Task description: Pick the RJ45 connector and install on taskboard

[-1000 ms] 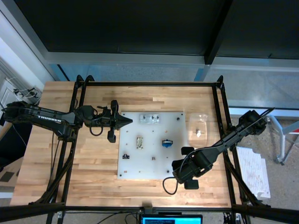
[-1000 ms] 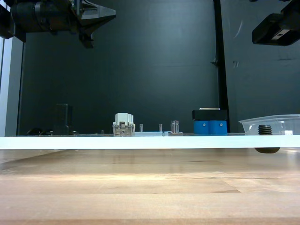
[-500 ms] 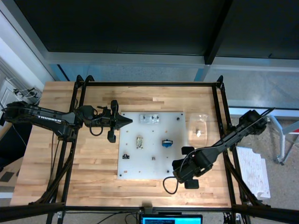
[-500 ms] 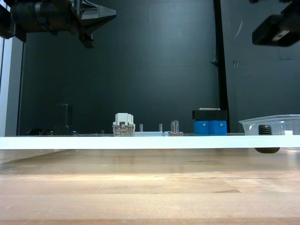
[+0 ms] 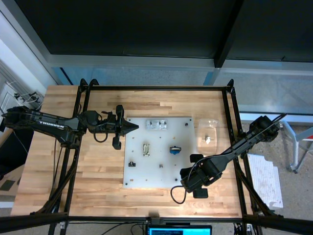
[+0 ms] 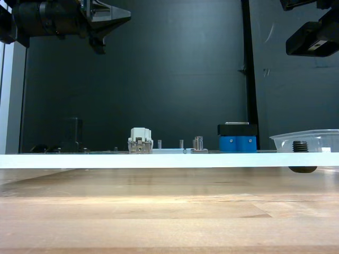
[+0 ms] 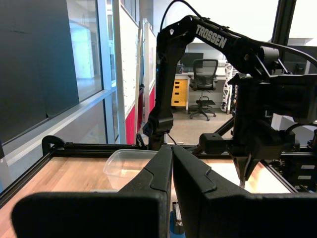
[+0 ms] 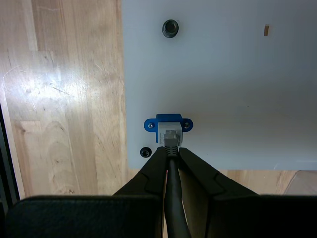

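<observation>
Right gripper clamps the half-hidden RJ45 connector at a blue socket, five o'clock on the taskboard; left gripper, closed and empty, hovers at ten o'clock above the wooden table.

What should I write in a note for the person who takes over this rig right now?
Left gripper: jaws shut, empty, raised over the left edge of the taskboard.
Right gripper: jaws shut on the RJ45 connector, above the board's near right corner.
Done: connector picked and lined up at the blue socket.
Left: I cannot tell if it is seated; probably press it in, then release.
</observation>
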Action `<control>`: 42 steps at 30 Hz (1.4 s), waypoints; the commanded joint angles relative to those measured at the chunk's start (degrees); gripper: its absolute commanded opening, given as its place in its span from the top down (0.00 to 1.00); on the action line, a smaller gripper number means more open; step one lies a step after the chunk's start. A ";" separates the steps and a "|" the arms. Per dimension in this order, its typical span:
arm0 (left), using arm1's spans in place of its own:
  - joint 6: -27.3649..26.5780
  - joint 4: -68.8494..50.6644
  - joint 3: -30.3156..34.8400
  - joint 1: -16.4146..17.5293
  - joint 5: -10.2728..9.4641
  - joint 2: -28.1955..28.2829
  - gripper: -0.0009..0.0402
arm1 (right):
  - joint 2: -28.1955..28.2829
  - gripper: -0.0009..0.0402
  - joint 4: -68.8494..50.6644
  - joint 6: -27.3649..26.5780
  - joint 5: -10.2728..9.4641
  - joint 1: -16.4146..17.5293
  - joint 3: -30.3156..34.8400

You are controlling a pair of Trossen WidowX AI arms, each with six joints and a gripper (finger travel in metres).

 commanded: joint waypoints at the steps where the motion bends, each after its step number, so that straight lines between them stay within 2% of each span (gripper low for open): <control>1: 0.00 0.00 0.00 0.00 0.02 0.00 0.98 | 0.90 0.98 1.27 0.02 -0.04 0.04 -0.79; 8: 0.00 0.00 0.00 0.02 0.02 0.00 0.98 | 1.79 0.98 4.24 0.20 -0.24 0.17 -3.19; 29: 0.00 0.00 0.00 0.02 0.02 0.00 0.98 | -0.33 0.97 3.82 0.02 -0.68 0.26 -2.67; 33: 0.00 0.00 0.00 0.00 0.02 0.00 0.98 | -0.63 0.92 3.80 -0.17 -0.66 0.26 -2.69; 42: 0.00 -0.02 0.00 0.00 0.02 0.02 0.98 | -0.90 0.72 3.76 0.04 -0.66 0.28 -2.69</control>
